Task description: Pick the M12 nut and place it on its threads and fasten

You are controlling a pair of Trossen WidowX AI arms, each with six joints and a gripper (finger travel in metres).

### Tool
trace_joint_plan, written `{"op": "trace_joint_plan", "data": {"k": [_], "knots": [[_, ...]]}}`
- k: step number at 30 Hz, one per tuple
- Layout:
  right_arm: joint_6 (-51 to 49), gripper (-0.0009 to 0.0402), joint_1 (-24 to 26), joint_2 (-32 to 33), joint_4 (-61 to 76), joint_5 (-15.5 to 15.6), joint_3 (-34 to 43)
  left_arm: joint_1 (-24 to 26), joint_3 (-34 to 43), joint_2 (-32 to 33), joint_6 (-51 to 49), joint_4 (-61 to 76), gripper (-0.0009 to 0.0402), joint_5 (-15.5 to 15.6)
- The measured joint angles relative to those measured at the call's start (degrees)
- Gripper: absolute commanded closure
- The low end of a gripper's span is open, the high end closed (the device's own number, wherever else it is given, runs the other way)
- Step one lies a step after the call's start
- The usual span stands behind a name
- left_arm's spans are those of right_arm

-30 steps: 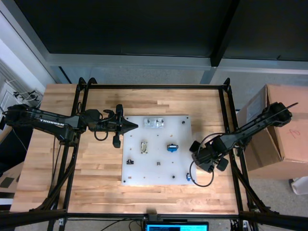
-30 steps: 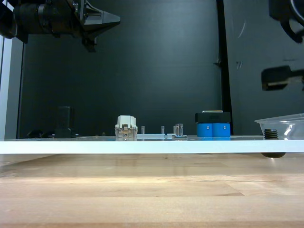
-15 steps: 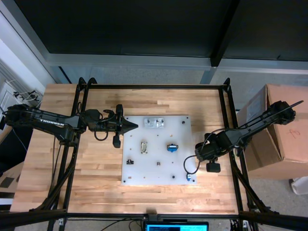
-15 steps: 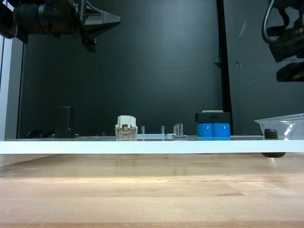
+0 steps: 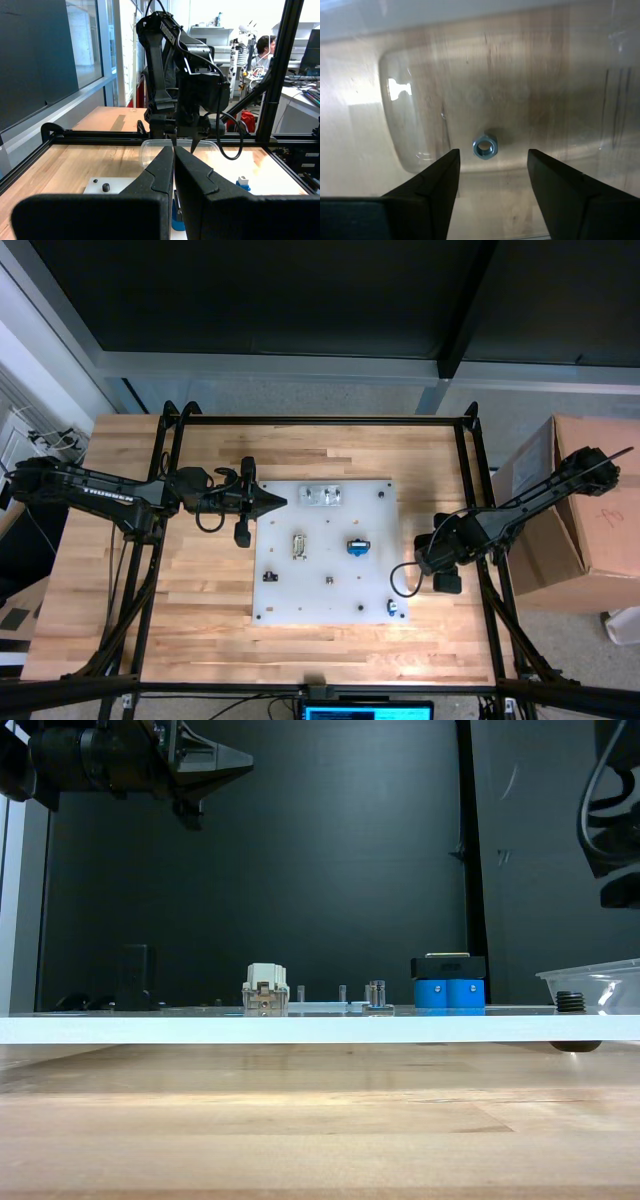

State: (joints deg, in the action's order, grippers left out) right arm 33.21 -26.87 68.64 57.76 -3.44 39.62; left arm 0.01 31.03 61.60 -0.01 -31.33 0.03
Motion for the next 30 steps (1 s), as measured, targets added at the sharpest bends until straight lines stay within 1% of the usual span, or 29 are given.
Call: {"op": "trace_joint_plan", "data": {"k": [6, 11, 23, 26, 30], "knots": [[0.0, 0.0181, -0.5, -0.1, -4.0, 0.3, -3.0, 0.0, 0.0, 0.0, 0.0, 0.0, 0.0393, 0.0], [0.0, 0.0181, -0.7, 0.1, -6.6, 1.6, -6.0, 0.0, 0.0, 0.0, 0.0, 0.0, 0.0393, 0.0], [-0.6, 0.0185, -1.0, 1.0, -12.8, 1.5, -9.7, 0.0, 0.0, 0.0, 0.0, 0.0, 0.0393, 0.0], [-0.7, 0.0203, -1.1, 1.1, -13.7, 1.4, -10.3, 0.0, 0.0, 0.0, 0.0, 0.0, 0.0393, 0.0], [-0.7, 0.0254, -1.1, 1.1, -13.7, 1.3, -10.4, 0.0, 0.0, 0.0, 0.0, 0.0, 0.0393, 0.0]]}}
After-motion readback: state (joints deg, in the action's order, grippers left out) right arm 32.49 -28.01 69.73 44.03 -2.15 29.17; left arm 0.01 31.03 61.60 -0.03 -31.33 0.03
